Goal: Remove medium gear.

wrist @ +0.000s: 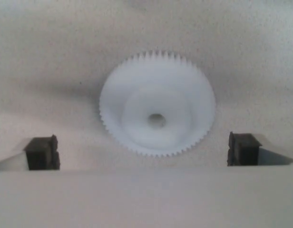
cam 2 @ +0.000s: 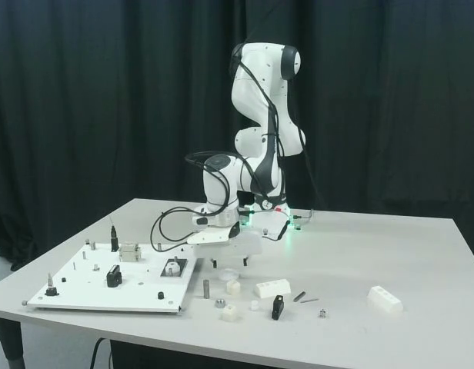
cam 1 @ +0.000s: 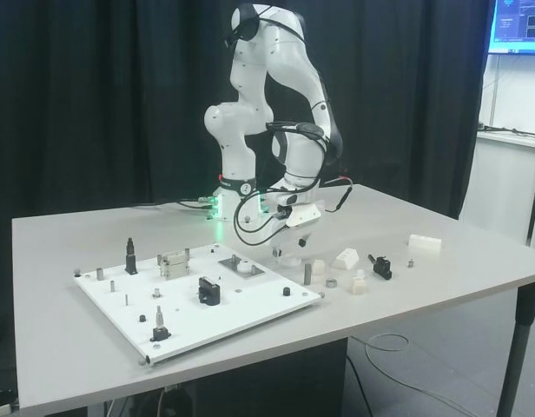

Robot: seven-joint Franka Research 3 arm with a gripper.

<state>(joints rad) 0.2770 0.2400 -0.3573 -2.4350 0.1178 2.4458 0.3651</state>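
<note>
Hovering low over the grey desk [cam 1: 476,261], gripper [wrist: 141,151] spread wide and empty, black fingertips [wrist: 42,153] standing either side of, and clear of, the white medium gear [wrist: 157,103]. Lying flat on the bare desk, just right of the white assembly board [cam 2: 91,296] and off it, among loose small parts [cam 2: 272,289] scattered nearby. Judging by that, already lifted from the board and set down, so removal looks essentially done. Left, seemingly: only drawing the white arm [cam 2: 256,100] up and away.
</note>
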